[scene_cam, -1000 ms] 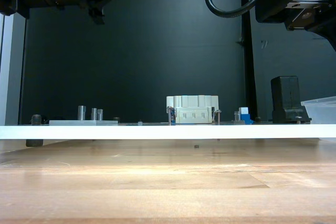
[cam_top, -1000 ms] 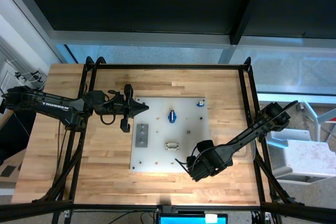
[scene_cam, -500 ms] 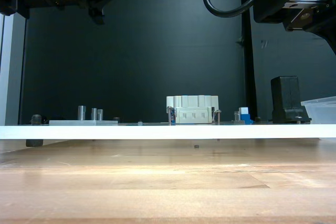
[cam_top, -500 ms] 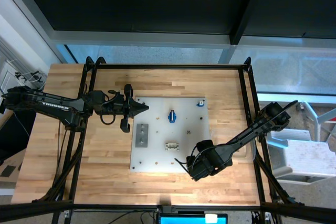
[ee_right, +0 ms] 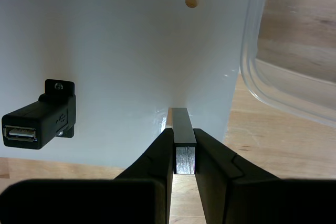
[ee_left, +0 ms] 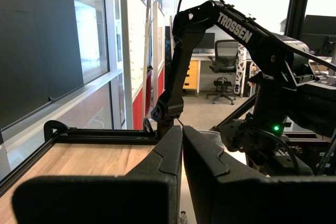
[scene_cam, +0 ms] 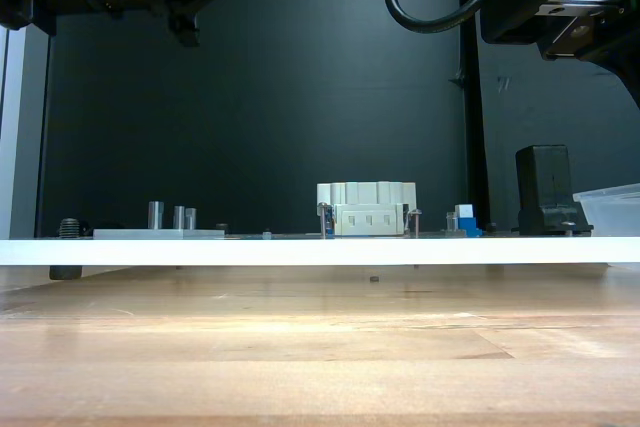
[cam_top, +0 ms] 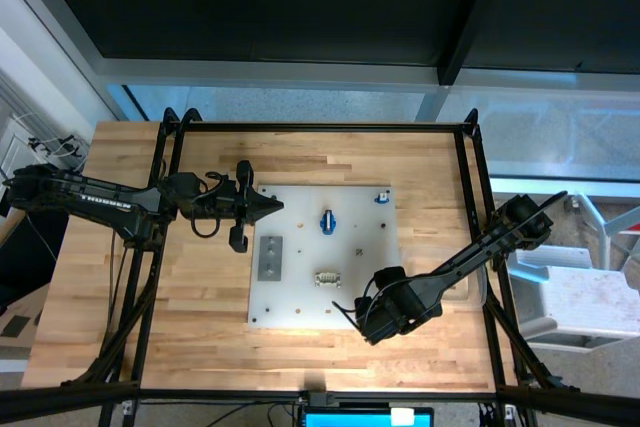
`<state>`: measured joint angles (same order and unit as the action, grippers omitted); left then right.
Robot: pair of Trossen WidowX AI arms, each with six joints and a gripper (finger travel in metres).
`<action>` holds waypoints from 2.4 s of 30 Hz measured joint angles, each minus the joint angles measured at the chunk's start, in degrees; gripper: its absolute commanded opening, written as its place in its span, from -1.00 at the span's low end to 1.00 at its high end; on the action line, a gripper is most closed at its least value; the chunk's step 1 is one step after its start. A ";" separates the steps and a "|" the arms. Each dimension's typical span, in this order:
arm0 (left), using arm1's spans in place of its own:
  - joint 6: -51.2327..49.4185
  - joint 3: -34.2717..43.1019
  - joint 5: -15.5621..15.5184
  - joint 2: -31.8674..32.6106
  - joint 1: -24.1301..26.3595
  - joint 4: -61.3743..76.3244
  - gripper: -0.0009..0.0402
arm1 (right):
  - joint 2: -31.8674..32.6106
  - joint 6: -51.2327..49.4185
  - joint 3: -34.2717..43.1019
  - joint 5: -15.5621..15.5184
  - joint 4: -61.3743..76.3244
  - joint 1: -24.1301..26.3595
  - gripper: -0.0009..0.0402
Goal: Pick the 16mm bar and place in it's hole on the taskboard
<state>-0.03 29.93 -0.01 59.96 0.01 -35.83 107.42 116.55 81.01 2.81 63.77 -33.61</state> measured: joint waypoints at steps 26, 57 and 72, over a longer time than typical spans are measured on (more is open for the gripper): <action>0.02 0.00 0.00 0.00 0.00 -0.02 -0.96 | -0.13 -0.09 -0.04 0.17 -0.02 0.09 0.11; 0.02 0.00 -0.02 0.02 0.00 0.00 -0.96 | -0.31 -0.04 -0.02 -0.04 0.02 0.13 0.10; 0.02 0.00 -0.02 0.00 0.00 0.00 -0.96 | -0.31 0.07 -0.02 -0.92 0.11 0.11 -0.74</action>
<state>-0.01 29.93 -0.03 59.96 0.01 -35.83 107.11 116.62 80.99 1.89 63.88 -33.50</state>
